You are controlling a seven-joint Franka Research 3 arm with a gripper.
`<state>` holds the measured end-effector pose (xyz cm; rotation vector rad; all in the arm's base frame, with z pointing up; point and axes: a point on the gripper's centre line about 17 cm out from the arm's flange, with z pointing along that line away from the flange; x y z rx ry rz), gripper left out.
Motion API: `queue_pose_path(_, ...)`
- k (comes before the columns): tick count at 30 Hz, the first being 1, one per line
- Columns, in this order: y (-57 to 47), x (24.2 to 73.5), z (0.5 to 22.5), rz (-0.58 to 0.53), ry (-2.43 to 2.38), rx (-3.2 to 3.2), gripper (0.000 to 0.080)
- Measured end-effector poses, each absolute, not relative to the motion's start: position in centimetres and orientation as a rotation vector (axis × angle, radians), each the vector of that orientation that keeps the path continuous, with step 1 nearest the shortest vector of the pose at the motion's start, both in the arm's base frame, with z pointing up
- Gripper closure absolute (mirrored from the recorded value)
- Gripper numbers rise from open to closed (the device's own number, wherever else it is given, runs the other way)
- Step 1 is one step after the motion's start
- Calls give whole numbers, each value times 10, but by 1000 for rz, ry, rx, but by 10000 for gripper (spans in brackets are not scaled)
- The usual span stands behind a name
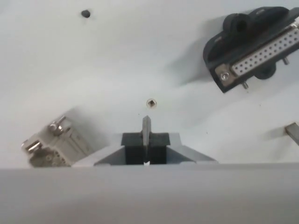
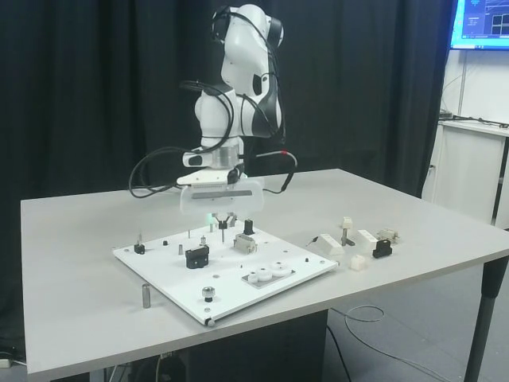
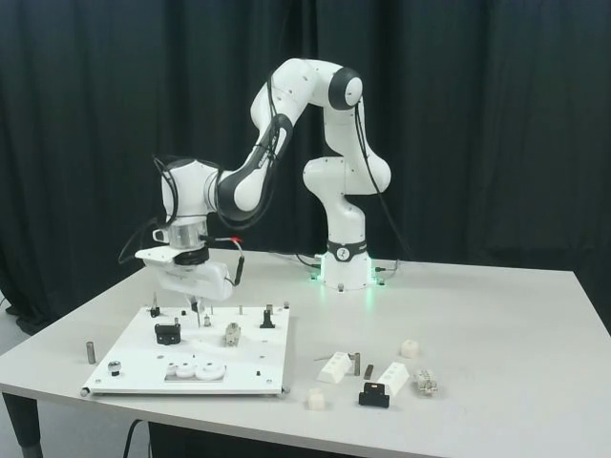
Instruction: Place square peg 1.
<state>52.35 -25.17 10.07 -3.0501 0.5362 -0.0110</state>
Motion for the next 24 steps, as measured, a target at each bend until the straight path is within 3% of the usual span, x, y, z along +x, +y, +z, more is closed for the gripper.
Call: queue_pose_path(24, -253, 524, 111, -22, 527, -3050, 783)
